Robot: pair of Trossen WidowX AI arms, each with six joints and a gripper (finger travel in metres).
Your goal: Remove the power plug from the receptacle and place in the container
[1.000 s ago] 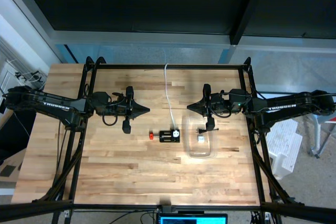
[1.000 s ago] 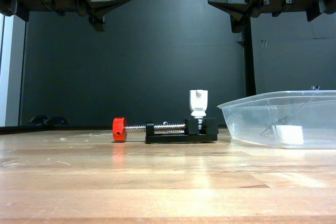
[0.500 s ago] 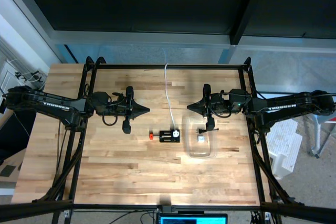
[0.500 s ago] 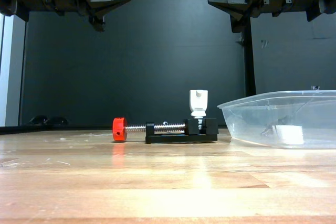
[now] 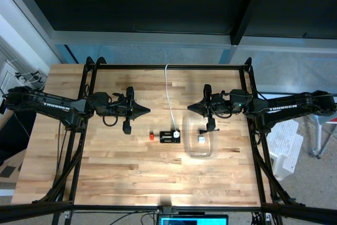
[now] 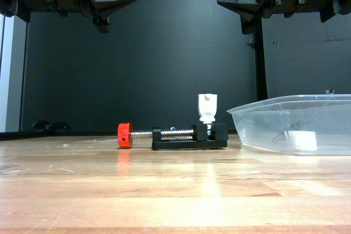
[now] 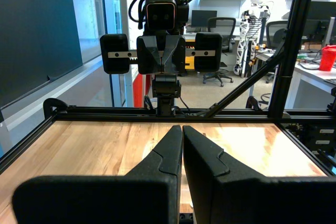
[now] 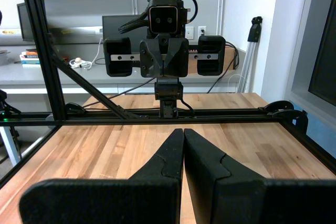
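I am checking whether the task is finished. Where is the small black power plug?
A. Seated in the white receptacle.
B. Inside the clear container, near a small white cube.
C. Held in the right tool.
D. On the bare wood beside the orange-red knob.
B: the power plug lies in the container near the white cube; the left tool and right tool hang shut, high above the table, holding nothing.

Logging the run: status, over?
Left gripper shut, high left of vise; right gripper shut, high by container. Power plug inside it. Receptacle empty. Nothing obstructing.

White cube (image 5: 201, 139), maybe plastic; wooden table (image 5: 131, 156).
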